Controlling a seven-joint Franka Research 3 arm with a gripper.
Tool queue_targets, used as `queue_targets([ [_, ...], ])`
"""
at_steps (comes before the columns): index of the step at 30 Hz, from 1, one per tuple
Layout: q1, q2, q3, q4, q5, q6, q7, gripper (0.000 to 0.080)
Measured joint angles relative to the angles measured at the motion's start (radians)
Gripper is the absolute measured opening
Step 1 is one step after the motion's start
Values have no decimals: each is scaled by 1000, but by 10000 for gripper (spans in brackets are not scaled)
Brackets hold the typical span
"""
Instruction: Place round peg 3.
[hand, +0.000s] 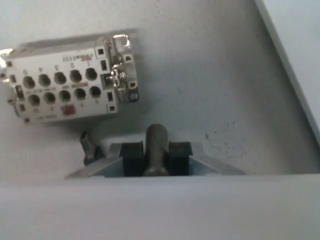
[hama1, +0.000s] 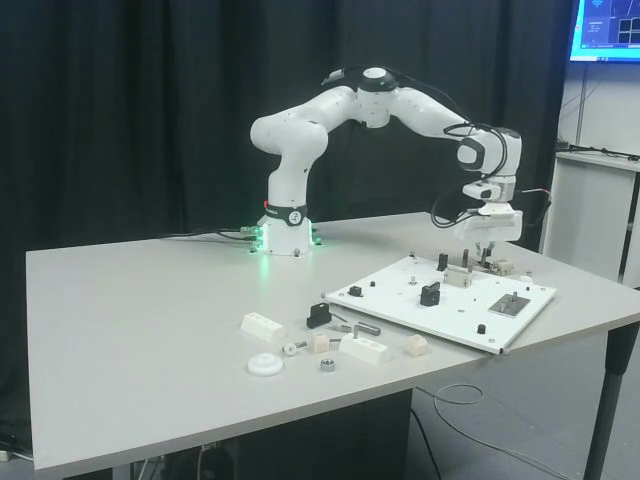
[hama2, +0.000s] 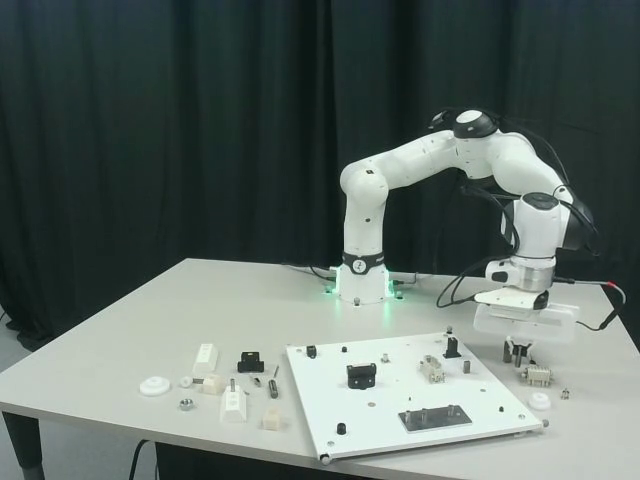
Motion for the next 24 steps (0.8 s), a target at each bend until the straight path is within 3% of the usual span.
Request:
queue_targets([
  [24, 5, 0, 37, -14, 13, 79, -1, 104],
])
